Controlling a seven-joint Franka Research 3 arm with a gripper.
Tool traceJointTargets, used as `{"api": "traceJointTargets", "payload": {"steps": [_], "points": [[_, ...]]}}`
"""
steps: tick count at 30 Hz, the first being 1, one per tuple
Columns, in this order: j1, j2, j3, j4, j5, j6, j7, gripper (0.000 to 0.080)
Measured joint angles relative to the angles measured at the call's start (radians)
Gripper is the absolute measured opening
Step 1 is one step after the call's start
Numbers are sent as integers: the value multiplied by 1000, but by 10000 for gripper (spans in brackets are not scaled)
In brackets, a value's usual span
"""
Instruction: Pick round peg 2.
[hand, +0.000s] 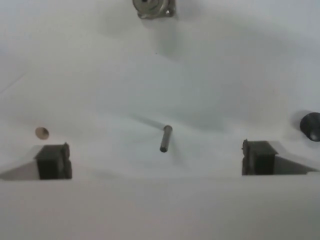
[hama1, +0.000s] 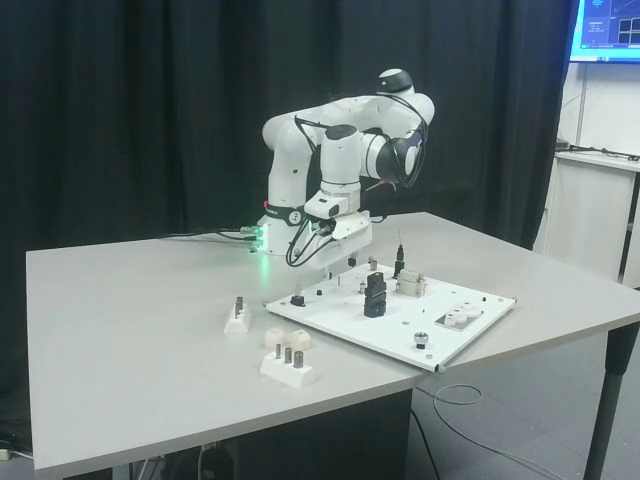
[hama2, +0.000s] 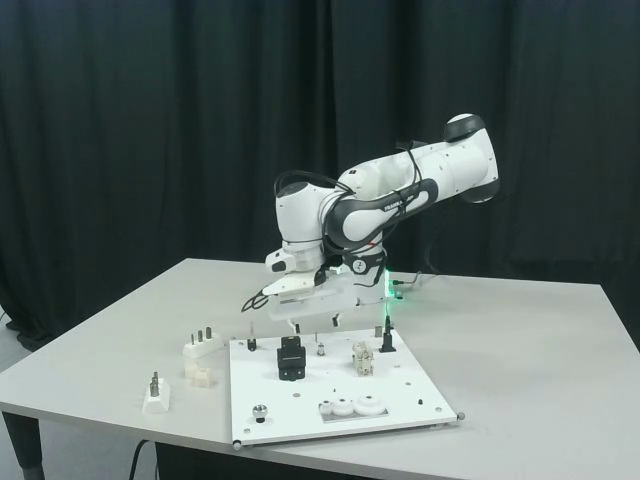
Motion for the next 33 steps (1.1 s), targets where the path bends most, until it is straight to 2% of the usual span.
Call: {"api": "traceJointTargets", "payload": {"steps": [1,20,33], "points": [[1,0,-1,0,-1,0,0,770],[6,0,-16,-1,-10,2,11,800],[6,1,-38,4,-12,26,11,800]]}}
